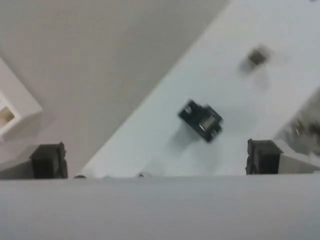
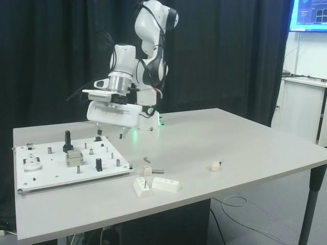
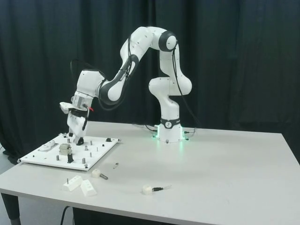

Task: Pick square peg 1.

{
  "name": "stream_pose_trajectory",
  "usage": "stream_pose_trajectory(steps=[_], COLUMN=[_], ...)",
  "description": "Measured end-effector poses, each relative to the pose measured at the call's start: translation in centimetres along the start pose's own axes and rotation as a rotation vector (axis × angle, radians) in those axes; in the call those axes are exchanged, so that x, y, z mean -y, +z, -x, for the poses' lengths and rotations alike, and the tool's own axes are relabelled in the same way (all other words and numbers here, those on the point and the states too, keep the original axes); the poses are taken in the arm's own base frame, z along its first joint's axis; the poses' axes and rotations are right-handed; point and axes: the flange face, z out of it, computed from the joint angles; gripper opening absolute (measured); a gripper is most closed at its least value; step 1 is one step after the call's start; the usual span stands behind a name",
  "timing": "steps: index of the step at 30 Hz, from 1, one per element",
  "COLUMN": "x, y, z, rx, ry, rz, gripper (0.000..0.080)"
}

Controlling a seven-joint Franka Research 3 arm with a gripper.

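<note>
Square peg 1 (image 1: 201, 120) looks to be the small black block sitting upright on the white board (image 1: 165, 145), seen in wrist view between the two fingertips but not yet level w/ them. It's standing in its seat on the board, prob. so it stays put and square for a top-down grab.

The claw (image 2: 109, 134) is hovering above the board's far edge, fingers (image 1: 48, 161) spread wide w/ nothing between them — open enough to drop either side of the peg. It's tilted a bit, not fully plumb, so approach seems to be lining up rather than descending.

Other pegs and a grey block (image 2: 74, 157) are standing on the board near the peg; spacing is tight, so fingers will need to come down clean.

Off the board, toward the worktop's (image 2: 230, 143) front edge, white holders (image 2: 164, 184) and loose bits are lying, well apart from the peg — not in the way.
</note>
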Motion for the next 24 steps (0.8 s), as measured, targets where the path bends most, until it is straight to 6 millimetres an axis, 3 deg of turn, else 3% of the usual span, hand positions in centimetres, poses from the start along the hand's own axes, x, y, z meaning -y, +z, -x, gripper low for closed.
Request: stream_pose_trajectory(steps=[6,12,24], x=[2.1,3.8,5.7], y=[1.0,2.0,3.3], z=[0.7,1.4,2.2], rx=[0.004,0.029,0.106], ry=[-0.142,-0.156,-0.28], rz=[0.016,-0.014,-0.096], gripper=[0.08,0.08,0.08])
